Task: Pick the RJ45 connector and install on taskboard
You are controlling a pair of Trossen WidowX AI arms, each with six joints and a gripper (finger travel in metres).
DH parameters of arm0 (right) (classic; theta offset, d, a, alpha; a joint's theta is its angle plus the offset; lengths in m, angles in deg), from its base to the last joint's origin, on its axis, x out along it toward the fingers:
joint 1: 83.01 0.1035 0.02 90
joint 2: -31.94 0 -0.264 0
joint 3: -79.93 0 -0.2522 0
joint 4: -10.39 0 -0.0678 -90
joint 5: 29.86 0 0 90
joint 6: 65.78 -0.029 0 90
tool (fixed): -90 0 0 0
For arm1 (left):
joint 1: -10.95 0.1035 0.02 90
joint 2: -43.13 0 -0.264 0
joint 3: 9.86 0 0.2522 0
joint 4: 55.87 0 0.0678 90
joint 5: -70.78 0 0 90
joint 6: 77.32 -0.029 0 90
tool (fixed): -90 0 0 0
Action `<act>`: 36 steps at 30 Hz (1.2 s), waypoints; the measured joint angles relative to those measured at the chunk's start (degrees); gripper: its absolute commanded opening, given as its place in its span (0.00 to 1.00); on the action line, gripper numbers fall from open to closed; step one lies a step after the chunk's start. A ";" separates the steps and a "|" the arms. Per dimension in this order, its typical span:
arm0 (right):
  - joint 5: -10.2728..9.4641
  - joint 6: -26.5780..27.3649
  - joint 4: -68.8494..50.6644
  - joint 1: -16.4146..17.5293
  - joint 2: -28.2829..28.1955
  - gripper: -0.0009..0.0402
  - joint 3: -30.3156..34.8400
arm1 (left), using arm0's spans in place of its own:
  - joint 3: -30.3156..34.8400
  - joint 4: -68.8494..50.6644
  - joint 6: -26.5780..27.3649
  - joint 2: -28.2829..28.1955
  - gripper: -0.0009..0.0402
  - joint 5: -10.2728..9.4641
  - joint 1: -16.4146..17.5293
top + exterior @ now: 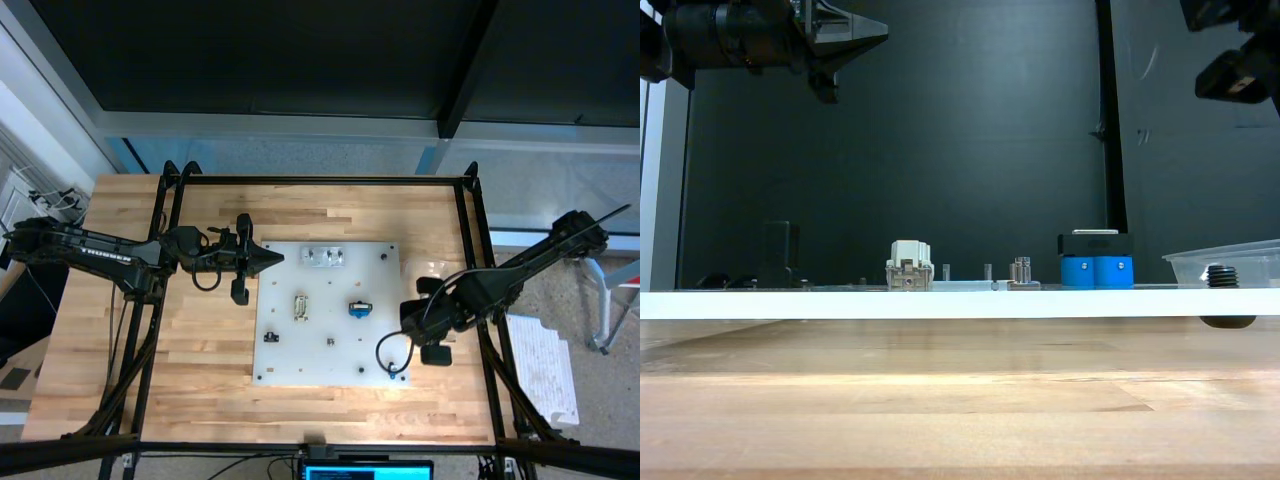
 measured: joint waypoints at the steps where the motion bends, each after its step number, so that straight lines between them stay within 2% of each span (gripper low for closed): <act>1: 0.00 -0.44 0.35 0.44 -0.87 0.02 0.70 | -0.02 0.00 0.02 0.00 0.02 0.00 0.00; 10: -0.04 -2.71 3.85 3.98 -8.09 0.02 4.94 | 0.00 0.00 0.02 0.00 0.02 0.00 0.00; 22: -0.07 -4.61 5.42 5.29 -14.25 0.02 9.31 | -0.02 0.00 0.00 0.00 0.02 0.00 0.00; 36: -0.66 -5.68 6.16 6.01 -15.52 0.02 9.99 | 0.00 0.00 0.00 0.00 0.02 0.00 0.00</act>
